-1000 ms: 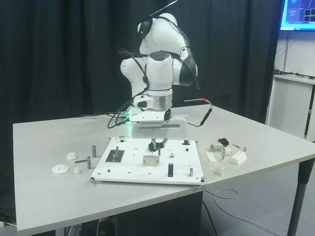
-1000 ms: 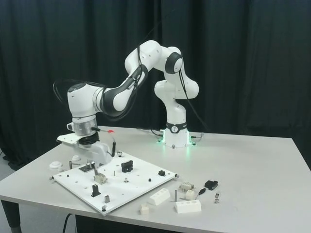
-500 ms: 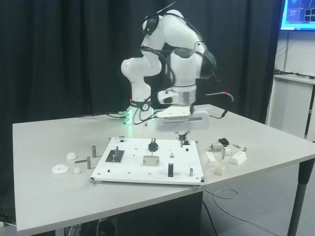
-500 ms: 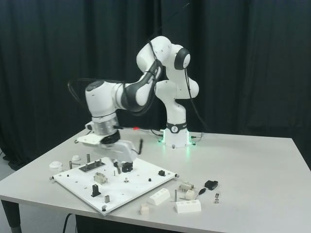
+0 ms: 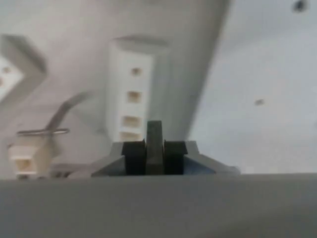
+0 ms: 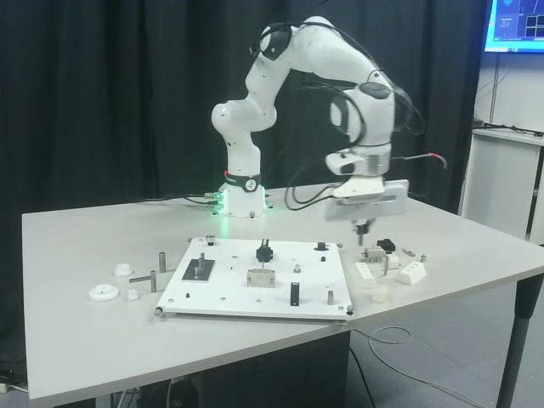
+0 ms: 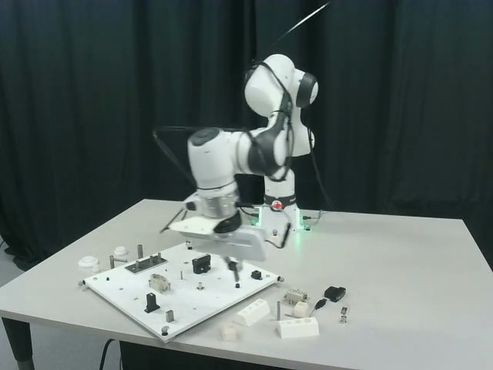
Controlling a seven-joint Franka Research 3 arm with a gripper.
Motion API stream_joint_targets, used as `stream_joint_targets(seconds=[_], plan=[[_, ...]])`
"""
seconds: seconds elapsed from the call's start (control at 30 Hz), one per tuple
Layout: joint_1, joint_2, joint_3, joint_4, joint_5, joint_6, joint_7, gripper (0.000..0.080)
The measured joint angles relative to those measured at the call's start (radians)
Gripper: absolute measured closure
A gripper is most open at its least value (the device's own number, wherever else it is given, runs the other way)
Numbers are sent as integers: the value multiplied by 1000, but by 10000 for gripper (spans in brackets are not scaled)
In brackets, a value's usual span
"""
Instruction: Place square peg 3.
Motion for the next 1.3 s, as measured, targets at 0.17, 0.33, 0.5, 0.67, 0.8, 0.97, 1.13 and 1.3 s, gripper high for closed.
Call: stream_joint_targets(seconds=[0.17, 0.33, 0.5, 0.67, 0.8, 0.97, 1.13, 1.3], plan=[[66, 0, 0, -10, -1, 18, 42, 727], [129, -1, 1, -31, -6, 46, 96, 727], [187, -4, 0, -53, -14, 67, 150, 727], [243, -8, 0, -71, -20, 72, 213, 727], [289, -11, 0, -82, -22, 73, 264, 727], [347, -18, 0, -96, -30, 83, 321, 727], [404, -25, 0, -115, -49, 107, 385, 727], [457, -29, 0, -137, -59, 133, 442, 727]])
